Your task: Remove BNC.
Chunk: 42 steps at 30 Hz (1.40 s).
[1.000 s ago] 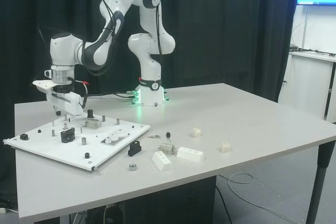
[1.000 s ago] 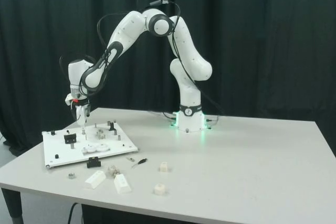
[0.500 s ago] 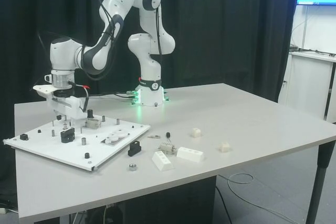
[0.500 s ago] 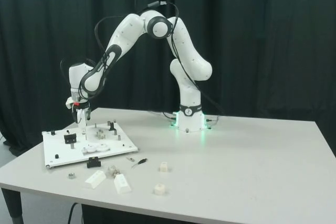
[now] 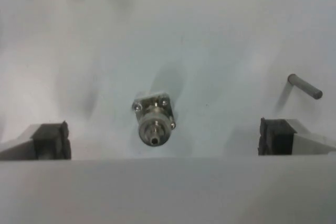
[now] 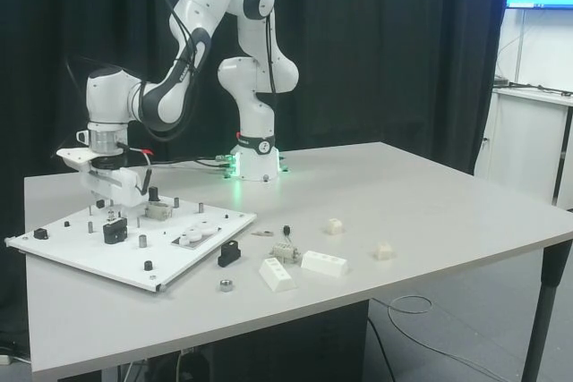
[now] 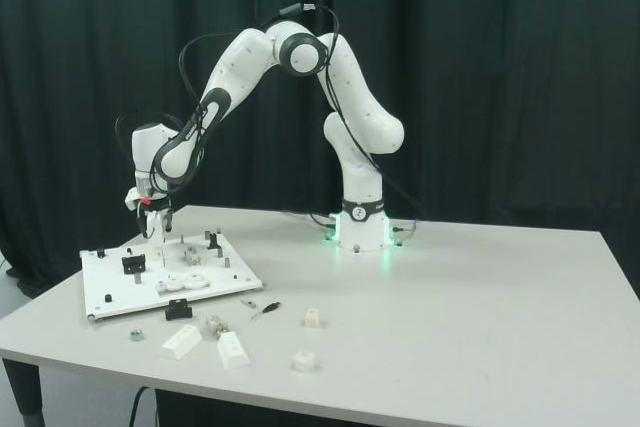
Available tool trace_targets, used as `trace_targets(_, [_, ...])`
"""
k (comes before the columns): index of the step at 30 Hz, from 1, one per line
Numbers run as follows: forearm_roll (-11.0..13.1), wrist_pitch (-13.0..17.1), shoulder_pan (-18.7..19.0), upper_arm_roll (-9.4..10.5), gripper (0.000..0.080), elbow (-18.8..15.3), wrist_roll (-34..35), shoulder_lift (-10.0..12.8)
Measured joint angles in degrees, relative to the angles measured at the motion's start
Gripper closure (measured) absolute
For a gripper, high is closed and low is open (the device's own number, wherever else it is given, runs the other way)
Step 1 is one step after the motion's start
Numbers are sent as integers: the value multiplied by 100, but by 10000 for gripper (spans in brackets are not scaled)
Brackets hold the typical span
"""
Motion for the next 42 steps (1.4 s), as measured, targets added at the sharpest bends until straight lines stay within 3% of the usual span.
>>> trace_targets(21, [274,96,2,3,3,0,-171,110])
trace_targets(22, [277,96,2,3,146,0,-171,111])
trace_targets(27, [290,96,2,3,146,0,-171,115])
trace_targets(28, [295,96,2,3,310,0,-171,116])
trace_targets(37, [359,98,8,22,310,-6,-181,124])
trace_targets(38, [362,100,11,20,666,-6,-183,125])
trace_targets(42, [375,100,10,19,666,-7,-188,125])
